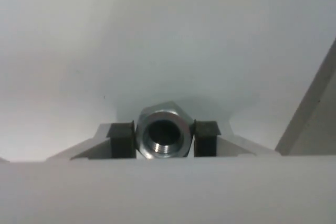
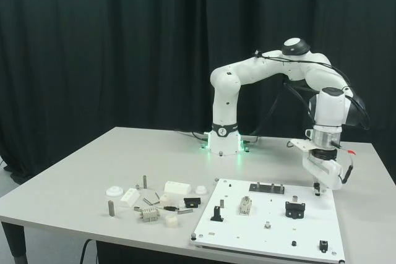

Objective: Remove bolt 4.

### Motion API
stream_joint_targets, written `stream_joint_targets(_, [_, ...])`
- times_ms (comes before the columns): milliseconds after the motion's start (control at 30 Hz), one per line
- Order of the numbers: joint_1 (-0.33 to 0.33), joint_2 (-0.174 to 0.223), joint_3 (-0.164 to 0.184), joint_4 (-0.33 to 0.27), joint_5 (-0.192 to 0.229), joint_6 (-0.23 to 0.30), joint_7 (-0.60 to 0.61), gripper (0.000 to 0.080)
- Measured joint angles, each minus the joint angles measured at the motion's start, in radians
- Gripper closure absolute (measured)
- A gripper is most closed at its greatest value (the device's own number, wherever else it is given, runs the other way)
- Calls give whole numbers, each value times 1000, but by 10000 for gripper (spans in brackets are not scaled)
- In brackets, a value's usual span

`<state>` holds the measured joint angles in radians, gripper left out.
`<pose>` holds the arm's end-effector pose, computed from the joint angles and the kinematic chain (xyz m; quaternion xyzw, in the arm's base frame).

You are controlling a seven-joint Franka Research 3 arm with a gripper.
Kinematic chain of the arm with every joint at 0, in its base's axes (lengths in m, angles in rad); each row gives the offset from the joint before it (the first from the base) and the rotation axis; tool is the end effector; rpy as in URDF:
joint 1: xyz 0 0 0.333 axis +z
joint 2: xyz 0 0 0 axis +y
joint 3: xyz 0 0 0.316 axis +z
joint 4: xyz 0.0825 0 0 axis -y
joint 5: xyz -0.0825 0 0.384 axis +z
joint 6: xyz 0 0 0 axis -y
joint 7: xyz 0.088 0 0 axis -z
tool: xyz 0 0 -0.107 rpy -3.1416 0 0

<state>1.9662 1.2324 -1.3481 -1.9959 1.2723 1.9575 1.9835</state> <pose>0.4158 0.4094 0.2112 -0.5762 0.8163 -0.0410 0.0063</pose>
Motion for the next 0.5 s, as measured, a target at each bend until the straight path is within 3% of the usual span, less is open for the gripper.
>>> stream_joint_targets(500, [-17, -8, 1, 10, 0, -25, -344, 565])
